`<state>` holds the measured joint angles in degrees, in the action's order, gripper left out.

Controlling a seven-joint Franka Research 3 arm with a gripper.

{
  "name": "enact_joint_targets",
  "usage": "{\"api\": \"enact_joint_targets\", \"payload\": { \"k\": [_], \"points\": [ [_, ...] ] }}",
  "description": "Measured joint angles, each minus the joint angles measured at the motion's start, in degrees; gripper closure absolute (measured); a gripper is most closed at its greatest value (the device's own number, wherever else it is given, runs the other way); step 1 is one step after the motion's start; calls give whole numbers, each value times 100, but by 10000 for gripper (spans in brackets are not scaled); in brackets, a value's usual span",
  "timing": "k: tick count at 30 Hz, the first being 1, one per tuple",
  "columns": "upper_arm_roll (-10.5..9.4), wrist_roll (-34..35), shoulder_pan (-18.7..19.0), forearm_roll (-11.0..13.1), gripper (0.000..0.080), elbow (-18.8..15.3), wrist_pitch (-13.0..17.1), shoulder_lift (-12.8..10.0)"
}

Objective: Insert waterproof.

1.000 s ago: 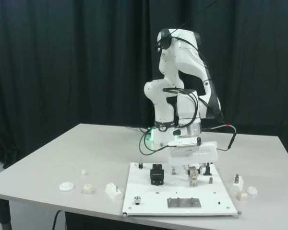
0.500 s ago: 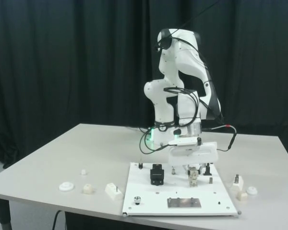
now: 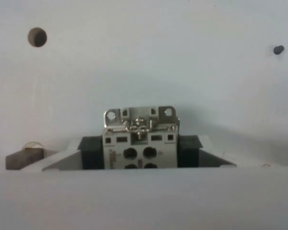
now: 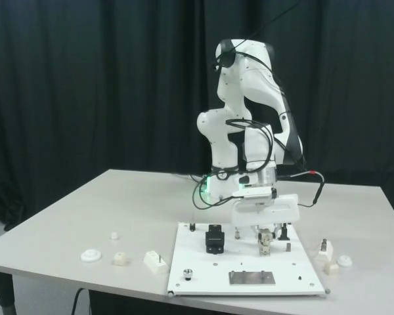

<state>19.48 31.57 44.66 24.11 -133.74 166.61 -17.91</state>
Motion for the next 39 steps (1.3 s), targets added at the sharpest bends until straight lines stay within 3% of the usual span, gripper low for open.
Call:
{"api": "enact_joint_targets", "payload": {
  "k": [39],
  "points": [
    [3, 73, -8, 66, 482, -47, -51, 43]
  ]
}}
